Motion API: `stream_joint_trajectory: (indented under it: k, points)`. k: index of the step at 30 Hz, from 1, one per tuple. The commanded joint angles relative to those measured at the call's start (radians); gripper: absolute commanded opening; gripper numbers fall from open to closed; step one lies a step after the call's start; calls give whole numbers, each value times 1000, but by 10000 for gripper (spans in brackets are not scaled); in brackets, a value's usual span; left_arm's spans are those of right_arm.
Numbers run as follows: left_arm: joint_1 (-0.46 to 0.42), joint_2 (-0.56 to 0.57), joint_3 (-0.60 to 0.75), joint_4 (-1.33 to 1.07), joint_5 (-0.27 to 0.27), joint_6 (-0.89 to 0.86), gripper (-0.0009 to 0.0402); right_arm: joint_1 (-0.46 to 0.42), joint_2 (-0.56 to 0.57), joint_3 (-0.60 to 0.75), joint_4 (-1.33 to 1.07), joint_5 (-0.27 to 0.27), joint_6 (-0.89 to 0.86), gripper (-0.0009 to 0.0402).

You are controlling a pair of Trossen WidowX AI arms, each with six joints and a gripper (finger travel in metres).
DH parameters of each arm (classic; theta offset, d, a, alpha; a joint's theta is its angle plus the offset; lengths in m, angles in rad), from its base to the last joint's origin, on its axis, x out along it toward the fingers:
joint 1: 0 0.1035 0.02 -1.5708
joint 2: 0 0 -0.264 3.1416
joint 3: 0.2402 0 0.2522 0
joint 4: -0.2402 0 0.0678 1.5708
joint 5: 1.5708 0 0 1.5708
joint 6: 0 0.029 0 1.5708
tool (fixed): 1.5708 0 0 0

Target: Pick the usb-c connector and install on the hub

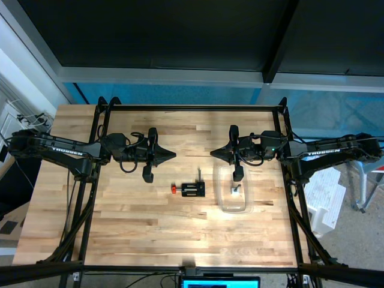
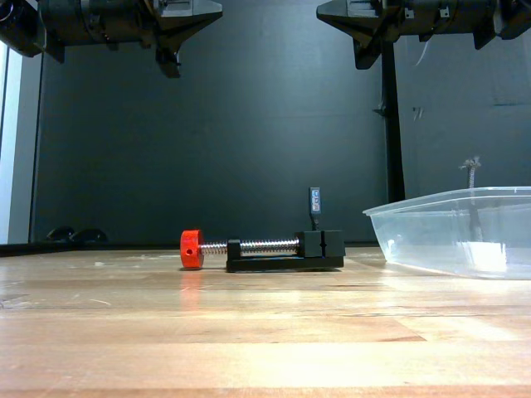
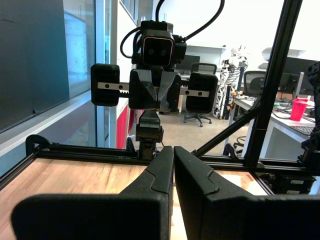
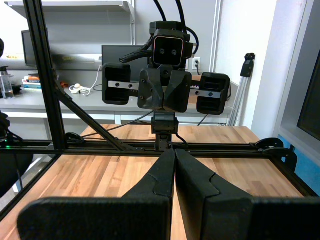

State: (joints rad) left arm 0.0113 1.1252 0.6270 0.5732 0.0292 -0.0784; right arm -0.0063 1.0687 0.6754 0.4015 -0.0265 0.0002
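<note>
Inside the clear tub [image 1: 234,211] at the right of centre in the high view lies what looks to be the usb-c connector [image 1: 235,191], free and unheld; in the low view its cable end [image 2: 473,176] pokes up above the tub wall at the right. Just left of the tub, the hub [image 2: 315,201] stands upright in a small black vise [image 1: 193,189] with a red knob [image 1: 174,189], resting on the worktop [image 1: 120,210], its port unfilled as far as can be seen. Above and beyond them, the 2 arms hang high, well clear of both. The left hand [image 1: 173,155] points inward from the left with its fingers pressed together on nothing. The right hand [image 1: 213,153] faces it from the right, just above the tub's far end, likewise closed and empty. By my reading, nothing of the task is done: the pick, the carry to the vise and the insertion all remain.
</note>
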Motion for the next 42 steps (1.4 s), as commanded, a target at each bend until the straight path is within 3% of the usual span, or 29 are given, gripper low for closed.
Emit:
stream_joint_trajectory:
  k: [1,22,40,42]
  points:
    - [0,0,0,0,0,0,0,0,0,0,1,0,0,0]
    - [0,0,0,0,0,0,0,1,0,1,-33,0,25,0]
    - [0,0,0,0,0,0,0,60,0,230,-858,10,106,0]
    - [0,0,0,0,0,0,0,75,1,256,-933,30,122,0]
